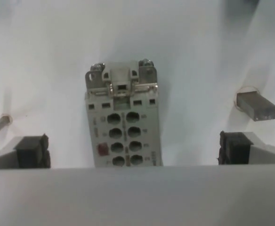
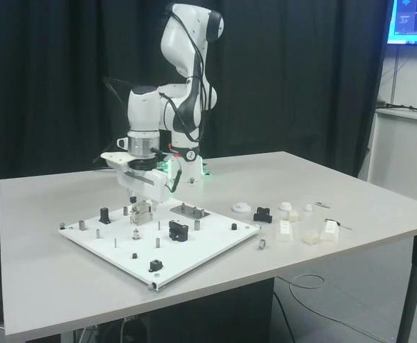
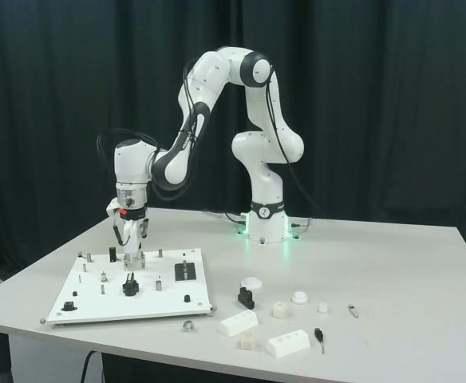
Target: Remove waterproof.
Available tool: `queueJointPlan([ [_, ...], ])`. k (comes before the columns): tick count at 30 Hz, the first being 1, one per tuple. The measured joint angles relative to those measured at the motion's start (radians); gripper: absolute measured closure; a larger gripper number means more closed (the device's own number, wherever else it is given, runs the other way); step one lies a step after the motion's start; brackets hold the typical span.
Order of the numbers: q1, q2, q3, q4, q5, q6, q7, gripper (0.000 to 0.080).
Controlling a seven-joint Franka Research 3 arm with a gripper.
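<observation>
claw [image 1: 133,148] spread | waterproof connector [image 1: 122,120] directly below, between both fingertips, untouched | on white board [image 2: 194,246]

Even overhead light is falling across the tabletop [image 3: 392,263] in both room views, casting only soft shadows, while the black curtain [image 3: 377,96] is staying dim. Green light is glowing at the arm's base [image 3: 266,231]. In the wrist view the white board [image 1: 43,56] is glaring — washed out, slightly soft.
</observation>
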Motion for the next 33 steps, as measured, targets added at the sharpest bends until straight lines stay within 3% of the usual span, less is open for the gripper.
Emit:
queueJointPlan([
  [27,0.0,0.024,0.004,0.001,0.027,0.024,-0.005,0.0003],
  [28,0.0,0.024,0.004,0.001,0.027,0.025,-0.008,0.0116],
  [29,0.0,0.024,0.004,0.001,0.027,0.027,-0.013,0.0116],
  [30,0.0,0.024,0.005,0.001,0.027,0.028,-0.019,0.0294],
  [33,0.001,0.024,0.006,0.001,0.027,0.031,-0.053,0.0294],
])
